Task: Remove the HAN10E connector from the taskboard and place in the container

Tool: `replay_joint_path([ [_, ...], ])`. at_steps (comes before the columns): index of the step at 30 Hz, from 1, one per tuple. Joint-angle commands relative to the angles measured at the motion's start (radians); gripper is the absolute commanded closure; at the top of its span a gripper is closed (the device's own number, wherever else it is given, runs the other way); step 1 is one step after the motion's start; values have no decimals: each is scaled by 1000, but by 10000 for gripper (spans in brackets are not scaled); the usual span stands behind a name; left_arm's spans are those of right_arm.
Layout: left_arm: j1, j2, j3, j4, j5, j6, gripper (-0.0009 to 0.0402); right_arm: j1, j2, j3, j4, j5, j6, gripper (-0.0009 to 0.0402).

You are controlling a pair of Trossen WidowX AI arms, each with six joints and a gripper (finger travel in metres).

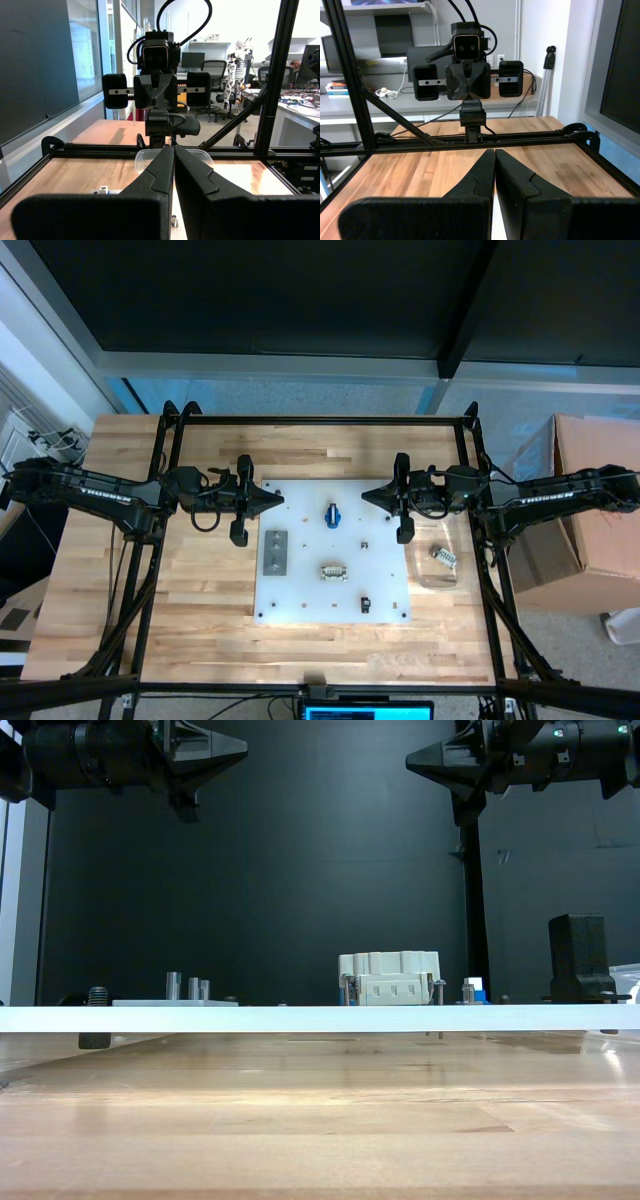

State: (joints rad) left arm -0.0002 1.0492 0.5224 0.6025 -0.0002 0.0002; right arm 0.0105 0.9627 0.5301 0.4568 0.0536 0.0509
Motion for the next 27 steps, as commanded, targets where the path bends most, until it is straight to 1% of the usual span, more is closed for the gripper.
replay_joint_path([
  [1, 0, 0, 0, 0, 0, 0, 393, 0, 0, 0, 0, -2, 3, 394],
  [27, 0, 0, 0, 0, 0, 0, 393, 1, 0, 0, 1, -2, 12, 393],
])
